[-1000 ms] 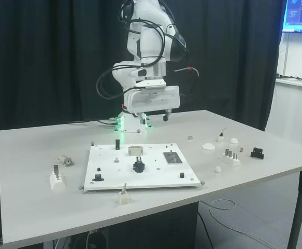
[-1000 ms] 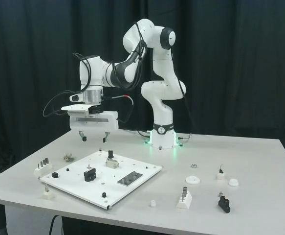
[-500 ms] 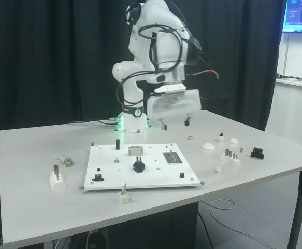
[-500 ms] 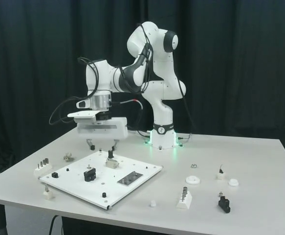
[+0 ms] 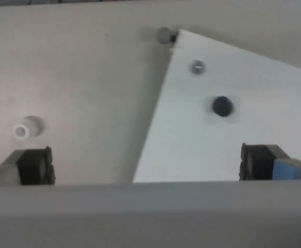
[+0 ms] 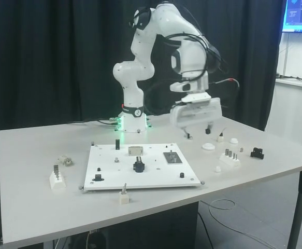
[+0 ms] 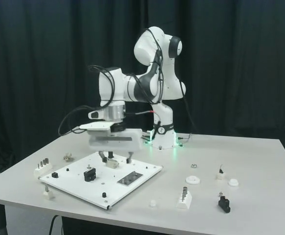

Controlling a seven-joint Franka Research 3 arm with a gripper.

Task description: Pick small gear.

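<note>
No lettering is legible anywhere. The smooth white arm holds its hand (image 6: 198,132) above the grey counter (image 6: 31,155), its black-padded fingers (image 5: 34,165) spread wide and holding nothing. The small gear (image 6: 218,168), a stubby white round piece with a hole in its middle, sits on the counter just off a corner of the flat white assembly board (image 6: 156,176), near a black knob (image 5: 222,106).

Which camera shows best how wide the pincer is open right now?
The wrist view. Both tips of the pincer stand far apart, with the grey table and a corner of the white board between them. The two room views show the pincer small and side-on, in the air.
</note>
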